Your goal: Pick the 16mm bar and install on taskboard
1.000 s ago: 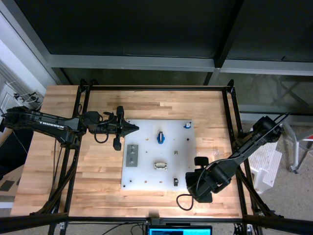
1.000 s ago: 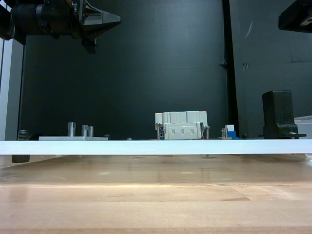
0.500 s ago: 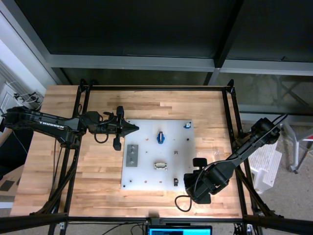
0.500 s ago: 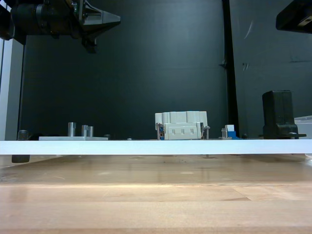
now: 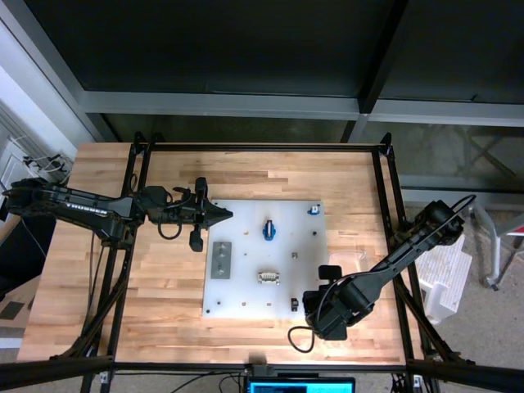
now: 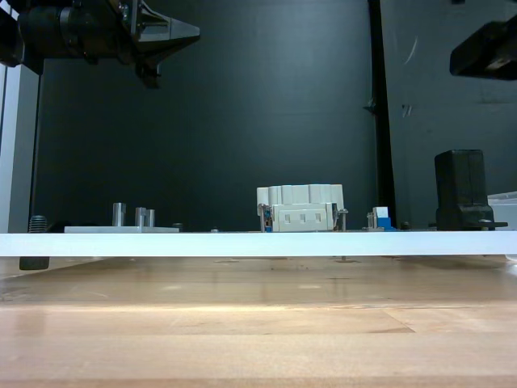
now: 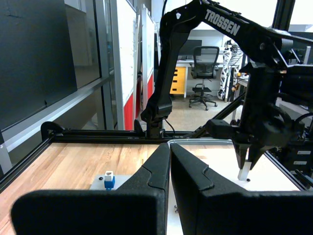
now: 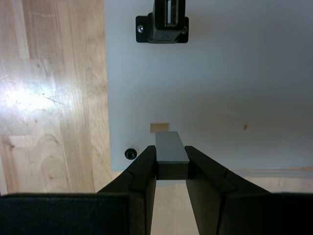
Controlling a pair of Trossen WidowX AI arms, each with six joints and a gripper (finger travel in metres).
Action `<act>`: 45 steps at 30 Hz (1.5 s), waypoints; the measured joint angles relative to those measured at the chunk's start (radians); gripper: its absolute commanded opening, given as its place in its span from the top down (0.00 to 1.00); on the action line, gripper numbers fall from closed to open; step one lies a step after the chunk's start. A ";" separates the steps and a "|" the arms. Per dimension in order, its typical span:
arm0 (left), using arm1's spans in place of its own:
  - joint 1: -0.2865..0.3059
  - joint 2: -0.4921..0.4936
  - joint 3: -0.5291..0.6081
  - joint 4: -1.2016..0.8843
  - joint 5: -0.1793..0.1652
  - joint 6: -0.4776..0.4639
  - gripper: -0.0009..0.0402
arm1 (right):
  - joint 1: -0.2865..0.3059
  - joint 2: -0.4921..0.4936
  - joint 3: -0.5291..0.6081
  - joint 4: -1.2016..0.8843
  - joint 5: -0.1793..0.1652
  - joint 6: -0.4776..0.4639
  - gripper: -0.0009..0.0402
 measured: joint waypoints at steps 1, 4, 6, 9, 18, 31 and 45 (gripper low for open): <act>0.000 0.000 0.000 0.000 0.000 0.000 0.98 | 0.000 0.000 -0.006 0.006 0.000 0.000 0.97; 0.000 0.000 0.000 0.000 0.000 0.000 0.98 | 0.000 0.000 -0.020 0.018 0.000 0.000 0.97; 0.000 0.000 0.000 0.000 0.000 0.000 0.98 | -0.002 0.000 -0.025 0.025 0.000 0.000 0.97; 0.000 0.000 0.000 0.000 0.000 0.000 0.98 | -0.003 0.000 -0.029 0.027 0.000 0.000 0.97; 0.000 0.000 0.000 0.000 0.000 0.000 0.98 | -0.004 0.000 -0.061 0.084 0.001 0.000 0.97; 0.000 0.000 0.000 0.000 0.000 0.000 0.98 | -0.004 0.000 -0.074 0.094 -0.005 0.000 0.97; 0.000 0.000 0.000 0.000 0.000 0.000 0.98 | -0.005 -0.001 -0.075 0.097 -0.026 0.007 0.97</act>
